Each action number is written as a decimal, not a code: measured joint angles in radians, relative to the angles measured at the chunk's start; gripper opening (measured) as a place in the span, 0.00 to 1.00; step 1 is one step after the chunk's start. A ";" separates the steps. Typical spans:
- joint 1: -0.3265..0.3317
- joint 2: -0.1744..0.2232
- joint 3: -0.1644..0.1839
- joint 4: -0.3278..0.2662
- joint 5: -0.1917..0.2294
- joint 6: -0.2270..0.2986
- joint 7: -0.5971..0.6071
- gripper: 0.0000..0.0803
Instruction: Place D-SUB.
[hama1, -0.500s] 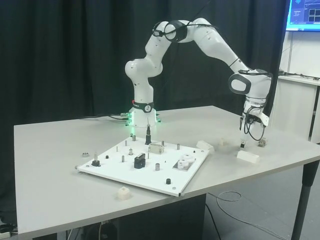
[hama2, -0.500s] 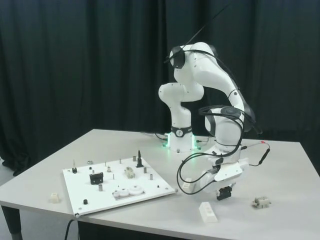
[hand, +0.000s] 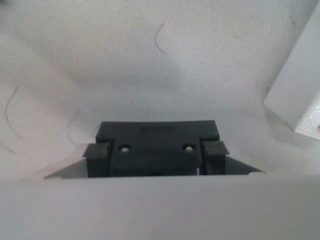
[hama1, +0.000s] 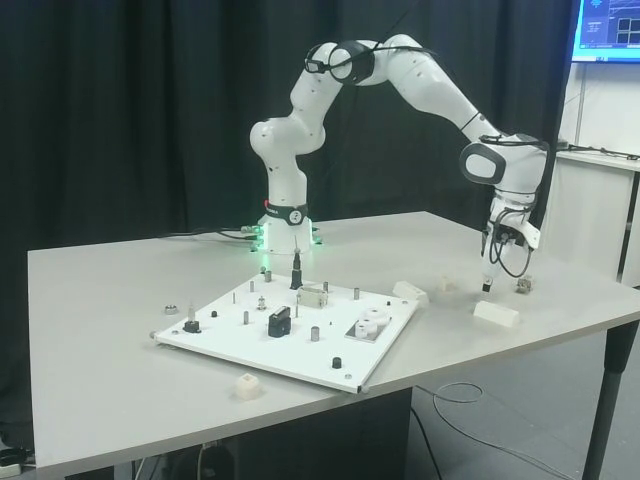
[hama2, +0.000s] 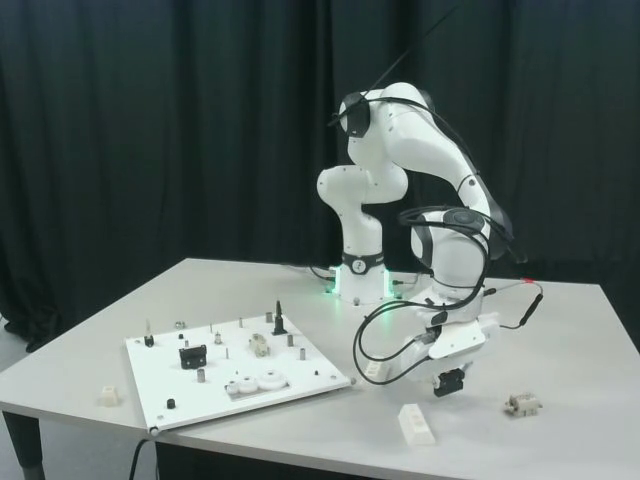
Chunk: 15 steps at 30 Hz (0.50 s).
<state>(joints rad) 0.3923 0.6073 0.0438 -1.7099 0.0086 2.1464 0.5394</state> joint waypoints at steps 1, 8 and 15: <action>0.000 0.000 0.000 0.000 0.000 0.000 0.000 0.48; 0.000 0.000 -0.002 0.002 0.000 0.000 0.000 0.48; 0.001 0.000 -0.014 0.009 0.000 0.000 0.032 0.48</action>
<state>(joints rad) 0.3928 0.6073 0.0296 -1.7012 0.0086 2.1464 0.5710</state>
